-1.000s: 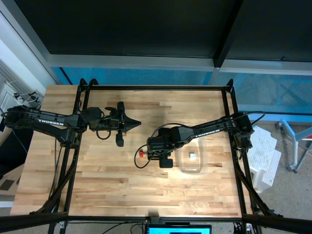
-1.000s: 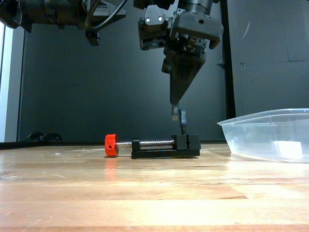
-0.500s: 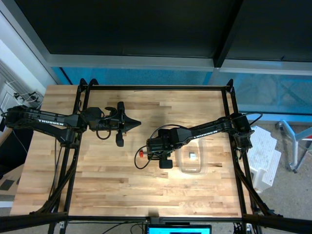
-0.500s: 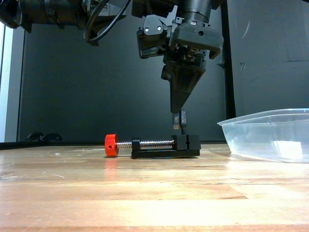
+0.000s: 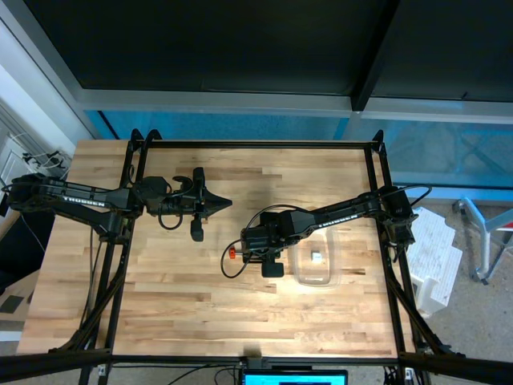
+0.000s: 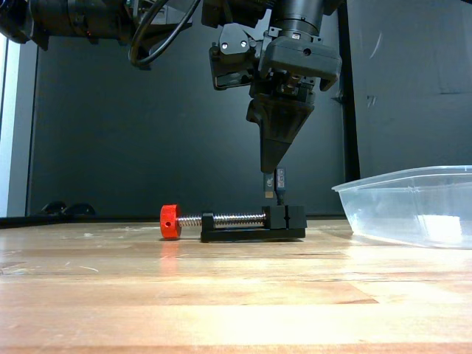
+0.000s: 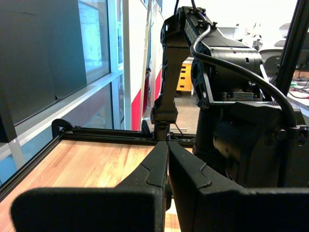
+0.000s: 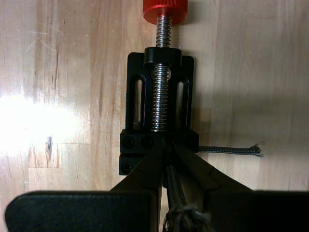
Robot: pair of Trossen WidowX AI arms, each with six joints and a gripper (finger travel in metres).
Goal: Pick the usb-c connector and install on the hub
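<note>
The hub (image 6: 254, 221) is a black block with an orange-red knob (image 6: 169, 221), lying on the table; its knob also shows from above (image 5: 233, 253). My right gripper (image 6: 268, 168) points straight down over the hub's right end, shut on the usb-c connector (image 6: 267, 182), which hangs just above the block. A thin dark pin (image 6: 280, 184) stands up from the block right beside it. In the right wrist view the fingers (image 8: 147, 166) meet over the hub's (image 8: 159, 111) end with the connector's braided stub (image 8: 173, 178) between them. My left gripper (image 5: 220, 203) is parked at the back left, shut and empty.
A clear plastic tray (image 6: 383, 199) stands just right of the hub, with a small pale silver piece (image 5: 317, 256) inside. A frayed grey cord (image 8: 227, 150) sticks out sideways from the hub. A black frame (image 5: 256, 144) runs around the table.
The right gripper has come down with the connector, closer to the hub's top, most of it before half a second ago. The left arm has not moved.
</note>
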